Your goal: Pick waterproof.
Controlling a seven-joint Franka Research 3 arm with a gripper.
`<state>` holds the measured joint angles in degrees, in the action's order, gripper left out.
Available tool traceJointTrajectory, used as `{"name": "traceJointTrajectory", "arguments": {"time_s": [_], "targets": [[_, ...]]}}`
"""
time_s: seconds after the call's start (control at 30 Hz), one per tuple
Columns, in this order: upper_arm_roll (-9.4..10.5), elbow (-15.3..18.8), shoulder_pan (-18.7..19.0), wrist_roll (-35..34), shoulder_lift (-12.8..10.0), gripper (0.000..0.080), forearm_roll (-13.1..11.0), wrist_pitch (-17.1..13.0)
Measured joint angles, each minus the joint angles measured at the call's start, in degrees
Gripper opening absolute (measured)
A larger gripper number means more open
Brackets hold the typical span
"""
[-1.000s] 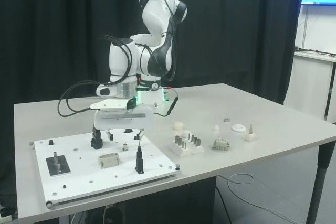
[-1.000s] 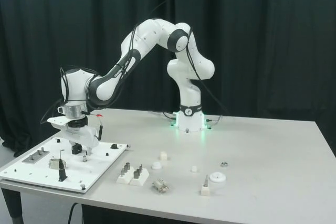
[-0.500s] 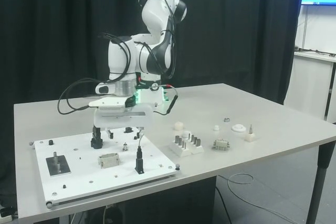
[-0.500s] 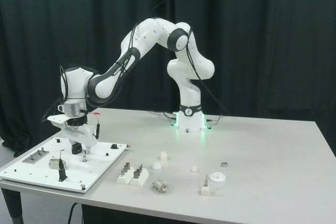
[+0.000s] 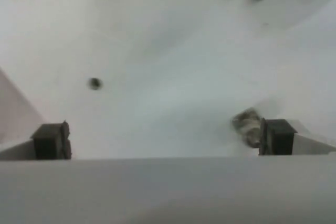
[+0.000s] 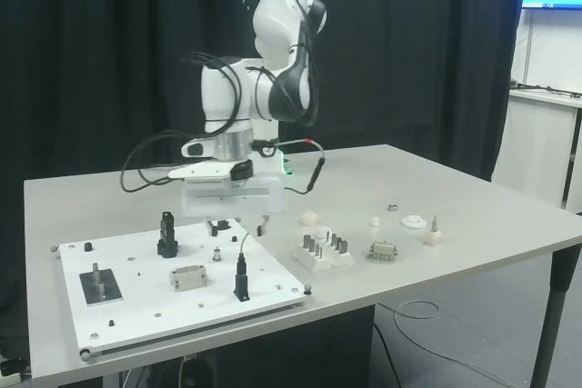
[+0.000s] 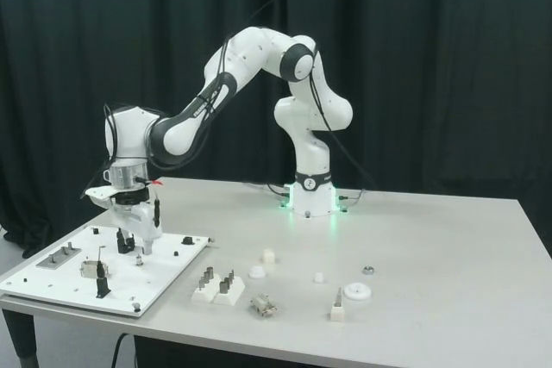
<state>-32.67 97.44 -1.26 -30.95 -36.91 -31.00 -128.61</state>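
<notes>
— Waterproof connector (image 5: 245,127) first: where do we place it?
— We see it as a small grey plug on the white board (image 6: 273,295), just beside one fingertip (image 5: 276,137) in the wrist view. It is inside the gap and not touching, as far as we can tell.
— And the fingers?
— We find them spread wide with nothing between them. The gripper (image 5: 164,139) hangs over bare board.
— Which way does the plug point?
— In the wrist view we cannot tell, as it is only a blurred lump. In the first room view we see the connector (image 6: 216,253) standing upright, its long axis vertical, just under the gripper (image 6: 240,227). The second room view shows the connector (image 7: 139,258) as only a speck below the gripper (image 7: 138,243).
— What else do the room views add?
— We get the rest of the board: a black upright part (image 6: 166,233) beside the gripper, a grey socket block (image 6: 186,277), a black post with a wire (image 6: 241,283) and a metal plate with a peg (image 6: 98,286). The wrist view shows only a dark hole (image 5: 94,83) in the board.
— Anything holding things?
— Beside the board, on the grey table (image 6: 473,197), two white holder blocks (image 6: 320,252) carry upright grey pins. A grey multi-pin connector (image 6: 384,250) lies nearby.
</notes>
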Motion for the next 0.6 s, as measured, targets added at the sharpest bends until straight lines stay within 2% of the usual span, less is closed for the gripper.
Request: {"name": "traceJointTrajectory", "arguments": {"time_s": [0.6], "targets": [[0.05, 0.0, 9.9, -17.4, 0.7, 0.0800, 0.0, -1.4]]}}
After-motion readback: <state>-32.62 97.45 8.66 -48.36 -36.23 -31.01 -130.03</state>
